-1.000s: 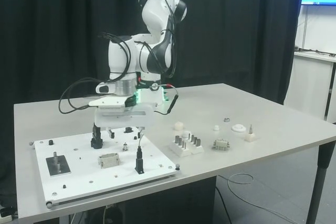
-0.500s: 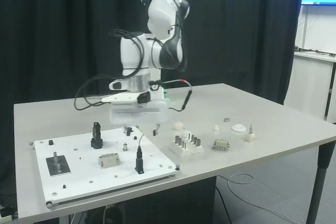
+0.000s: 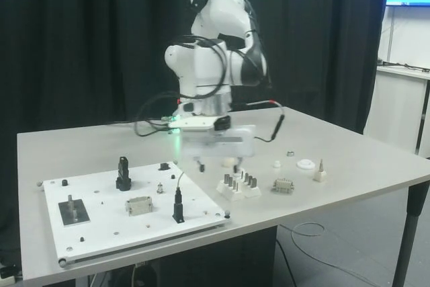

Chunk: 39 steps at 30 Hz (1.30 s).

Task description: Pick waterproof.

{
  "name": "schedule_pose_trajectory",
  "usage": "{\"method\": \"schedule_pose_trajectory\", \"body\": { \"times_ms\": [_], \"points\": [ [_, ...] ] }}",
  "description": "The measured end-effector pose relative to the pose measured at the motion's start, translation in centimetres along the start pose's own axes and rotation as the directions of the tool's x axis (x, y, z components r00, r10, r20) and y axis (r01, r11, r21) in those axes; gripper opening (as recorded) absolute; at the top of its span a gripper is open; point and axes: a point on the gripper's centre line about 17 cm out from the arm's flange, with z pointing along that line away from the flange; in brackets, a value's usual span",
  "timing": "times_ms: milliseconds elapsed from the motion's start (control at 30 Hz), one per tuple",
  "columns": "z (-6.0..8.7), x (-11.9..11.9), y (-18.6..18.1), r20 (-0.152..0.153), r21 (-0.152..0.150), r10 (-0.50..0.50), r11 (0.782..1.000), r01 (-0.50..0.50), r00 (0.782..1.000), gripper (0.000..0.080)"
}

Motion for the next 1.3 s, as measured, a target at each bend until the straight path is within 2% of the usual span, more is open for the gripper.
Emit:
{"method": "schedule_pose_trajectory", "body": {
  "times_ms": [233,533,800,1033,1300],
  "points": [
    [0.9,-2.8,-4.4,0.016,-0.009,0.040,0.999,-0.040,0.999,0.0800],
    [2.2,-7.0,-9.0,0.033,-0.051,0.086,0.995,-0.085,0.996,0.0800],
    [3.4,-10.0,-11.9,0.011,-0.095,0.110,0.989,-0.109,0.994,0.0800],
    [4.6,-11.8,-13.6,-0.010,-0.130,0.069,0.989,-0.070,0.998,0.0800],
    [5.9,-13.3,-14.5,-0.020,-0.138,0.045,0.989,-0.048,0.999,0.0800]
  ]
}}
